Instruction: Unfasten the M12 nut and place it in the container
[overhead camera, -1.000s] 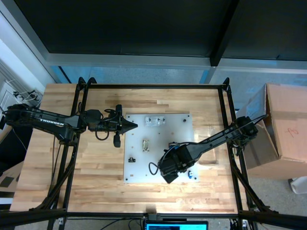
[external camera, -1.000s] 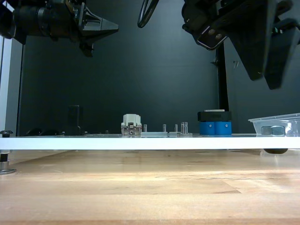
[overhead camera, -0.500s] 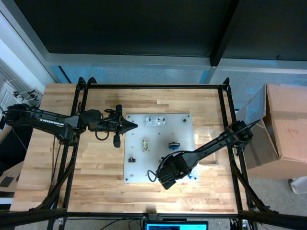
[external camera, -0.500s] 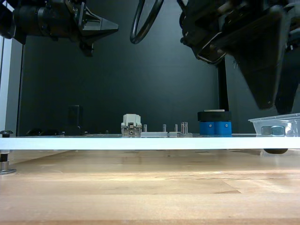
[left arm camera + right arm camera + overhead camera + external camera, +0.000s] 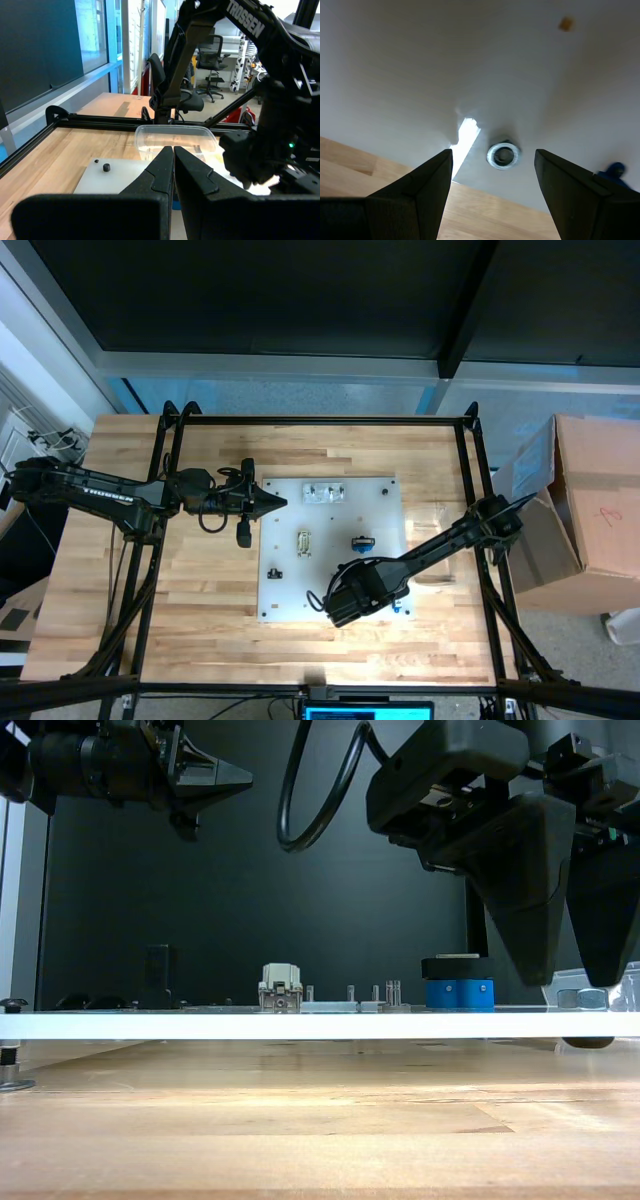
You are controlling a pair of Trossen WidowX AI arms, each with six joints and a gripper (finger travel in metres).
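the left tool (image 5: 278,502) hangs high over the far left edge of the white board (image 5: 290,590), its arm reaching in from the left side of the worktop (image 5: 200,630). its two fingers are pressed together, tip to tip, with nothing between them.

the right tool (image 5: 567,978) is low over the board's near right part, pointing down. its fingers are spread wide and grip nothing. the small silver nut (image 5: 503,155) lies flat on the board between them, one finger on each side and neither touching it. it sits on its stud, low against the board, with no ribs showing. in the high view the right arm hides it.

the clear tray (image 5: 150,135) stands just off the board's right edge, beyond the right tool. a blue block with a black top (image 5: 457,982) stands on the board left of the nut, and a grey connector (image 5: 281,988) further left. a cardboard box (image 5: 590,510) sits past the worktop's right side.
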